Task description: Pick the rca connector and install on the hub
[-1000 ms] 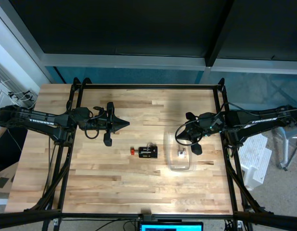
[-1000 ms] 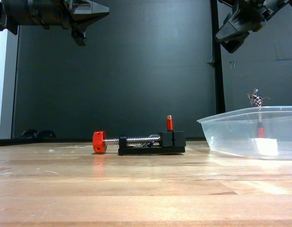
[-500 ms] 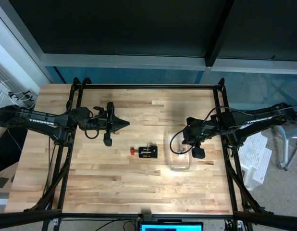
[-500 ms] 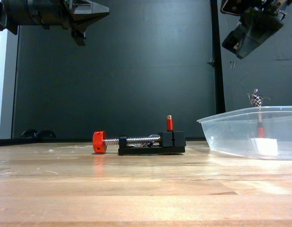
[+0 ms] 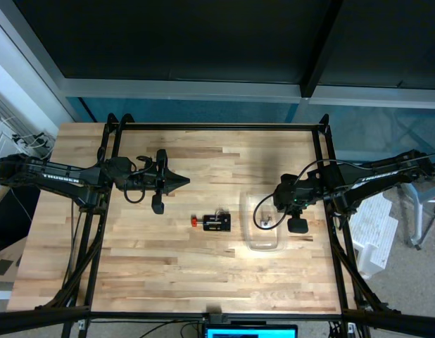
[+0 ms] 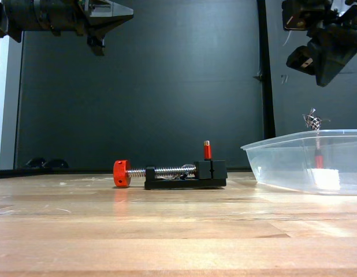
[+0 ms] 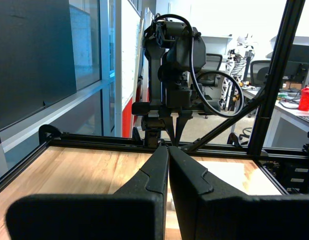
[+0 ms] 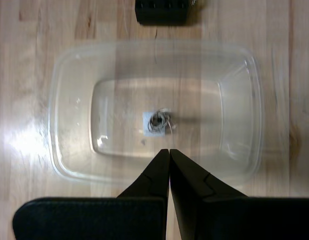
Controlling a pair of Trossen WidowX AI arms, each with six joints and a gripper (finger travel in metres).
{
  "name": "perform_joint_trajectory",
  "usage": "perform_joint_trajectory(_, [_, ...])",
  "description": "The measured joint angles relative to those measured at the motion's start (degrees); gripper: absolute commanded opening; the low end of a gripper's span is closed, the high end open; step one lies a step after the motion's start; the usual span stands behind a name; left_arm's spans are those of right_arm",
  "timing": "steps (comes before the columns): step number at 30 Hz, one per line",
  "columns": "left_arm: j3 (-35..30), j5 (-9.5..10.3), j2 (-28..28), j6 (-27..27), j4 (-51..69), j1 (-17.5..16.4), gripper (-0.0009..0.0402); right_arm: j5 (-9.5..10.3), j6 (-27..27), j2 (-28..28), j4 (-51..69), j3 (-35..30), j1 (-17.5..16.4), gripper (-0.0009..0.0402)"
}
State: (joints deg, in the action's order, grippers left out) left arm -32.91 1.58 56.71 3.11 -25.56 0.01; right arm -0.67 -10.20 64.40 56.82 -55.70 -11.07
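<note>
The hub (image 5: 217,223) is a small black block with a red stub, lying mid-table; it also shows in the low view (image 6: 185,173) and the right wrist view (image 8: 162,12). The rca connector (image 8: 156,119) is a tiny silvery piece with thin wires, resting on a small white square inside the clear tray (image 8: 59,150), seen from above too (image 5: 265,224). My right gripper (image 8: 169,150) is shut and empty, hanging above the tray's edge and pointing down at the connector (image 5: 279,202). Up high on the left, well away from the hub, my left gripper (image 5: 182,181) is shut and empty (image 7: 168,147).
The clear plastic tray (image 5: 263,248) sits right of the hub, its wall showing at table height (image 6: 282,161). Black frame rails run along the table's left, right and far edges. Bare wood lies in front of the hub and tray.
The right arm has swung toward the near side and tipped downward, bringing its shut gripper over the tray. The left arm, hub and connector have not moved.
</note>
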Motion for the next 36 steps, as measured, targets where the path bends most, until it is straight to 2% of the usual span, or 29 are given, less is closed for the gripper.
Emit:
perform_joint_trajectory(7, [0.0, 0.00, 0.0, 0.0, 0.0, 0.0, 0.0000, -0.39, 0.0, 1.2, 0.4, 0.0, -0.3, 0.0016])
perform_joint_trajectory(18, [0.0, 0.00, 0.0, 0.0, 0.0, 0.0, 0.0000, -1.46, 0.0, 7.0, 0.5, 0.0, -0.9, 0.0119])
perform_joint_trajectory(24, [0.0, -0.02, 0.0, 0.0, 0.0, 0.0, 0.0000, -1.46, 0.0, 10.2, 0.3, 0.0, -1.8, 0.0157])
perform_joint_trajectory(36, [0.0, 0.00, 0.0, 0.0, 0.0, 0.0, 0.0000, -1.49, -0.7, 15.7, -2.6, 0.2, -3.3, 0.0169])
